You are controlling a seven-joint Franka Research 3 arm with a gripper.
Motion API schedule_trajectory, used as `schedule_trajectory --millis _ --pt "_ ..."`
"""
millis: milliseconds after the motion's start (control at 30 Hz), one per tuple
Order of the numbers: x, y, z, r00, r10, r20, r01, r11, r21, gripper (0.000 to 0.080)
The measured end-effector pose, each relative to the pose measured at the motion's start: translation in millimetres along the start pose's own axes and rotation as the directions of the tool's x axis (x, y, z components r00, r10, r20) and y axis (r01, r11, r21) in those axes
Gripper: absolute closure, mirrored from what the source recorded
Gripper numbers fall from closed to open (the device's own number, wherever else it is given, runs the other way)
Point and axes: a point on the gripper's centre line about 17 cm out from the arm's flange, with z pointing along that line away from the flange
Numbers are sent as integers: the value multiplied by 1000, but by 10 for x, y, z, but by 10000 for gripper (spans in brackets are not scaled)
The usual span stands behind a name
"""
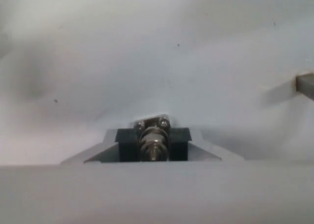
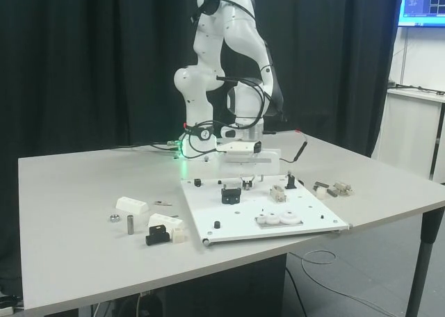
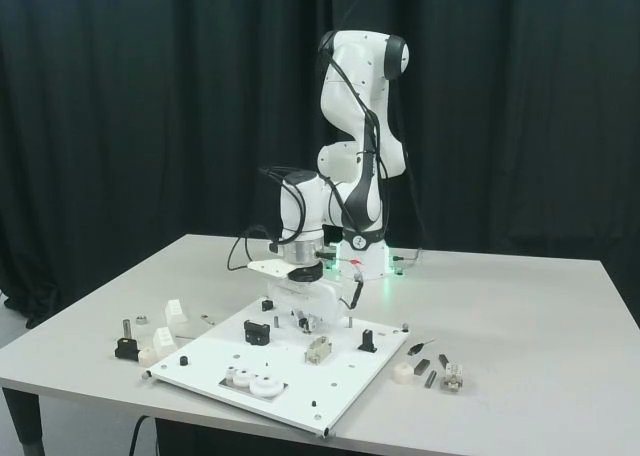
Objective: Remove BNC.
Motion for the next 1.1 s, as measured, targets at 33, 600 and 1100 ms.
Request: schedule_trajectory --millis 33,600,1100 --pt "0 0 0 1000 -15 0 15 1000 0 681" --pt "-4 4 -5 980 -198 2 198 980 1 682" --pt "-7 5 -6 907 -421 3 421 907 3 682"
